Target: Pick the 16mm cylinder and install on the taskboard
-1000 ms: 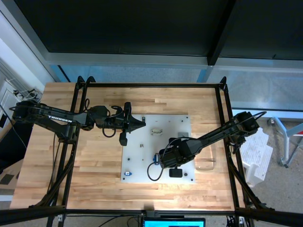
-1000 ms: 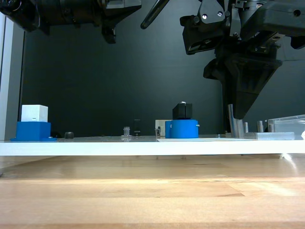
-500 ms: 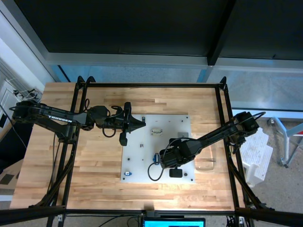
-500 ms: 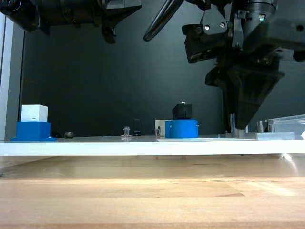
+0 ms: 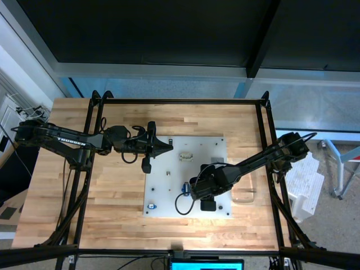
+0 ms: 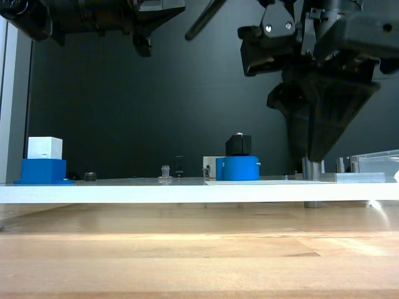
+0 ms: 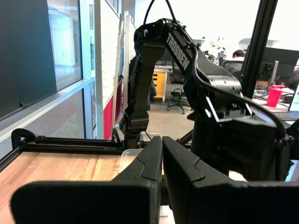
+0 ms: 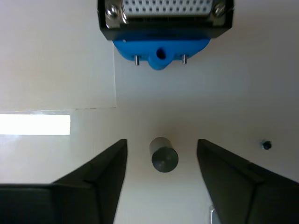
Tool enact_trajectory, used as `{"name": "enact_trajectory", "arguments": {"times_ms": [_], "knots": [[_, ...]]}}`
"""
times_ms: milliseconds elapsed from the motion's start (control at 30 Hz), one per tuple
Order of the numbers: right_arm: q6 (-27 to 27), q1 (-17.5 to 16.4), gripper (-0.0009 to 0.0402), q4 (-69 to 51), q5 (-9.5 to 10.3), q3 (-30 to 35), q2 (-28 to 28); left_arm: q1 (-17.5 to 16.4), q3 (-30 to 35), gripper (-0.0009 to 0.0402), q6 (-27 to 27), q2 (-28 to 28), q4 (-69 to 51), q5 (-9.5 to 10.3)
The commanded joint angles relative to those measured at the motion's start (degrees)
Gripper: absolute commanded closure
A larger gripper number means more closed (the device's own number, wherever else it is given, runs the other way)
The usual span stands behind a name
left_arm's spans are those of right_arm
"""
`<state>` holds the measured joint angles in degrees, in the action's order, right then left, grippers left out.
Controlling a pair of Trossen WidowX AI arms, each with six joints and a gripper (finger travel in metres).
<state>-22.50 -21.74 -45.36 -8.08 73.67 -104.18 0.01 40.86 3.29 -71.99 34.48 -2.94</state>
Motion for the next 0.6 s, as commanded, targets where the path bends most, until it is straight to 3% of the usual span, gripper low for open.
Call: {"name": "enact_trajectory", "arguments": {"times_ms": [33, 200, 600], "knots": [[1.86, 0.0, 0.0141, -0.13, -0.07, -0.07, 1.88, -0.02, 0.0, 0.0393, -0.02, 0.0, 0.02, 0.0], [4.68, 0.52, 0.0137, 0.09, -3.98, -0.07, 5.84, 0.0, 0.0, 0.0393, 0.0, 0.0, 0.02, 0.0], [14.21, 8.39, 0.0236, 2.8, -3.72, -0.33, 15.56, -0.02, 0.0, 0.0393, -0.02, 0.0, 0.02, -0.02]]}}
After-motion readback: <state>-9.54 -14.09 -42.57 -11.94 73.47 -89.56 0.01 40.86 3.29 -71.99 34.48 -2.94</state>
